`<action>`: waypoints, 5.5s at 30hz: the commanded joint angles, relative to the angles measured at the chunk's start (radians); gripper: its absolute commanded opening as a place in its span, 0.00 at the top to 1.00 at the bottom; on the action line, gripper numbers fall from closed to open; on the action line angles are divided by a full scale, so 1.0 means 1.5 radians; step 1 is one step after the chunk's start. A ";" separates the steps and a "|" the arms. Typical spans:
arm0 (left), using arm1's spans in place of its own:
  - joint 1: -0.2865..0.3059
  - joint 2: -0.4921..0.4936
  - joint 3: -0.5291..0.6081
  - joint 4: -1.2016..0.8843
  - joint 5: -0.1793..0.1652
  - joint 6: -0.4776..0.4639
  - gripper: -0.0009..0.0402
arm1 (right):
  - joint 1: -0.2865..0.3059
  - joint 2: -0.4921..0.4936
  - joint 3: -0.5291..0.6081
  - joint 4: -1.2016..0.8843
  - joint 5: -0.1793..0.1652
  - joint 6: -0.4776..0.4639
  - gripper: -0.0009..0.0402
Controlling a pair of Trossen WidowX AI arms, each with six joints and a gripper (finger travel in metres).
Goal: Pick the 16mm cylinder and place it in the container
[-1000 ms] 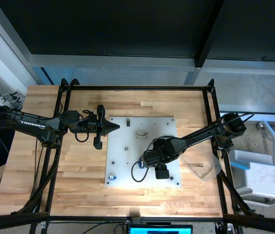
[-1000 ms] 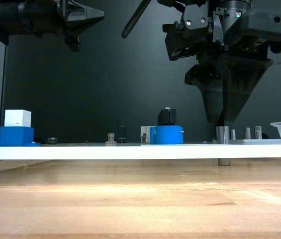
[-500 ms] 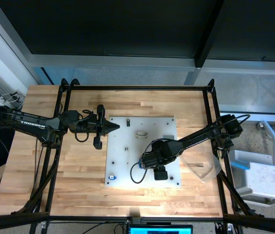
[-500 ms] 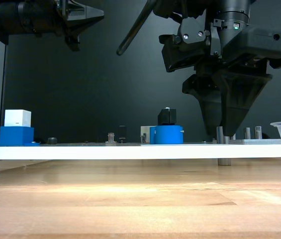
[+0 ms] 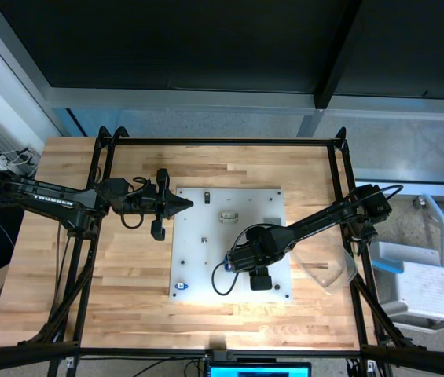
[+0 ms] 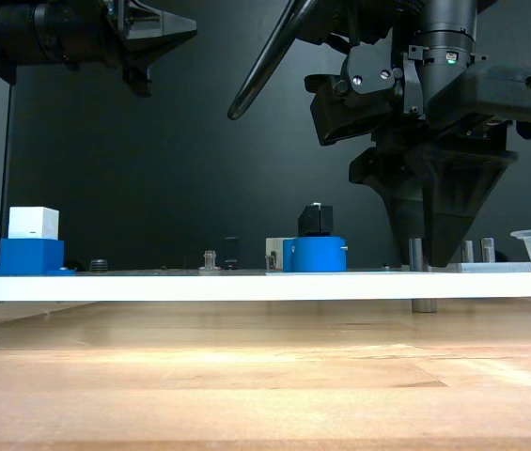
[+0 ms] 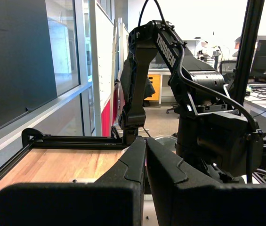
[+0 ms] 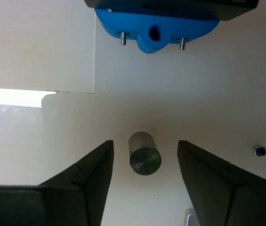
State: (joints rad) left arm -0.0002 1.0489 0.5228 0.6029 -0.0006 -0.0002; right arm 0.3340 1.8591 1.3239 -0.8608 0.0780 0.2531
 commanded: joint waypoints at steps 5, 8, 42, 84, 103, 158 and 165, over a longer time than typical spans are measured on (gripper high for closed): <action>0.000 0.000 0.000 0.000 0.000 0.000 0.98 | 0.000 0.000 0.000 -0.001 0.000 0.000 0.66; 0.000 0.000 0.000 0.000 0.000 0.000 0.98 | 0.000 0.000 0.000 -0.001 0.000 0.001 0.70; 0.000 0.000 0.000 0.000 0.000 0.000 0.98 | 0.000 -0.061 0.000 -0.036 0.000 0.001 0.92; 0.000 0.000 0.000 0.000 0.000 0.000 0.98 | -0.002 -0.413 -0.210 -0.106 0.004 0.143 0.92; 0.000 0.000 0.000 0.000 0.000 0.000 0.98 | 0.001 -0.526 -0.340 -0.106 0.005 0.204 0.92; 0.000 0.000 0.000 0.000 0.000 0.000 0.98 | 0.015 -0.579 -0.481 -0.028 -0.167 0.257 0.72; 0.000 0.000 0.000 0.000 0.000 0.000 0.98 | 0.015 -0.579 -0.481 -0.029 -0.134 0.264 0.64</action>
State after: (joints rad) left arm -0.0002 1.0489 0.5224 0.6025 -0.0006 -0.0006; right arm 0.3561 0.9909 0.6018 -0.9035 -0.1257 0.6472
